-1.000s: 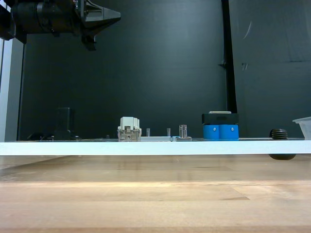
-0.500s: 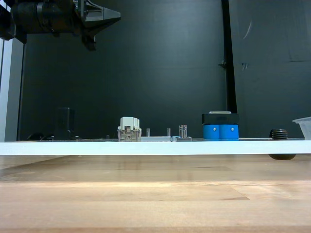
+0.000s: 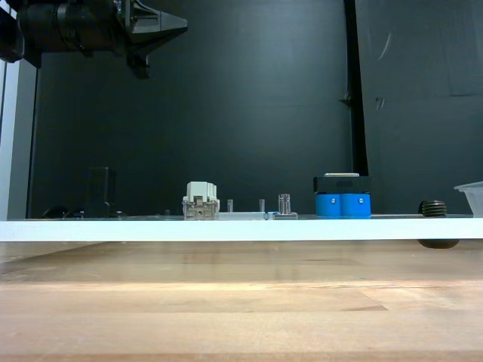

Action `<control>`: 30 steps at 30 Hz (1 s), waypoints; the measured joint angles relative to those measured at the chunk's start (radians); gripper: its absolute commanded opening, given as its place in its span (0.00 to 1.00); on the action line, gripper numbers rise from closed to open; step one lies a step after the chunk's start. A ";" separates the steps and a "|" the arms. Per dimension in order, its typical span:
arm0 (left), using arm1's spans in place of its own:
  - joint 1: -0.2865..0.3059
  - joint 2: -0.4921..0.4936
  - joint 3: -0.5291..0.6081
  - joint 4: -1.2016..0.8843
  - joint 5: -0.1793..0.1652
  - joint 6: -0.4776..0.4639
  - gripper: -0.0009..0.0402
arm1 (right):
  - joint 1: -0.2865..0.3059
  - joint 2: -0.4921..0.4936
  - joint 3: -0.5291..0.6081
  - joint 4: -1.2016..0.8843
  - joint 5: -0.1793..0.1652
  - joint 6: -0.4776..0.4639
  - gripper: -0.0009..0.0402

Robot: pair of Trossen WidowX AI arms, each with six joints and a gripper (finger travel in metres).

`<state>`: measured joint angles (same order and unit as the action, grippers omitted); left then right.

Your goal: Pick the RJ45 connector and install on taskboard

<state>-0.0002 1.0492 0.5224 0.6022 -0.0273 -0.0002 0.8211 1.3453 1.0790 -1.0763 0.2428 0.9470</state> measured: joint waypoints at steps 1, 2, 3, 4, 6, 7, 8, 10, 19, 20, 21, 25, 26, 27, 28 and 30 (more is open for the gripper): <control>0.000 0.000 0.000 0.000 0.000 0.000 0.02 | -0.003 0.013 0.011 0.005 0.000 -0.006 0.02; 0.000 0.000 0.000 0.000 0.000 0.000 0.02 | -0.006 0.026 0.021 0.011 0.000 -0.013 0.02; 0.000 0.000 0.000 0.000 0.000 0.000 0.02 | -0.009 0.039 0.031 0.015 0.001 -0.020 0.02; 0.000 0.000 0.000 0.000 0.000 0.000 0.02 | -0.013 0.053 0.041 0.016 0.003 -0.024 0.02; 0.000 0.000 0.000 0.000 0.000 0.000 0.02 | -0.021 0.080 0.060 0.024 0.003 -0.038 0.02; 0.000 0.000 0.000 0.000 0.000 0.000 0.02 | -0.026 0.096 0.070 0.033 0.004 -0.046 0.02; 0.000 0.000 0.000 0.000 0.000 0.000 0.02 | -0.032 0.111 0.082 0.043 0.003 -0.055 0.02; 0.000 0.000 0.000 0.000 0.000 0.000 0.02 | -0.043 0.140 0.106 0.054 0.005 -0.074 0.02; 0.000 0.000 0.000 0.000 0.000 0.000 0.02 | -0.056 0.237 0.171 0.084 0.008 -0.114 0.02; 0.000 0.000 0.000 0.000 0.000 0.000 0.02 | -0.056 0.248 0.180 0.085 0.008 -0.122 0.02; 0.000 0.000 0.000 0.000 0.000 0.000 0.02 | -0.057 0.259 0.188 0.086 0.008 -0.129 0.02; 0.000 0.000 0.000 0.000 0.000 0.000 0.02 | -0.060 0.285 0.196 0.103 0.008 -0.146 0.02; 0.000 0.000 0.000 0.000 0.000 0.000 0.02 | -0.061 0.290 0.196 0.110 0.008 -0.150 0.02; 0.000 0.000 0.000 0.000 0.000 0.000 0.02 | -0.063 0.294 0.196 0.113 0.008 -0.153 0.02; 0.000 0.000 0.000 0.000 0.000 0.000 0.02 | -0.064 0.298 0.196 0.114 0.006 -0.155 0.02; 0.000 0.000 0.000 0.000 0.000 0.000 0.02 | -0.069 0.301 0.196 0.118 0.003 -0.159 0.02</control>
<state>-0.0002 1.0492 0.5228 0.6022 -0.0269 -0.0002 0.7525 1.6466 1.2747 -0.9581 0.2462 0.7876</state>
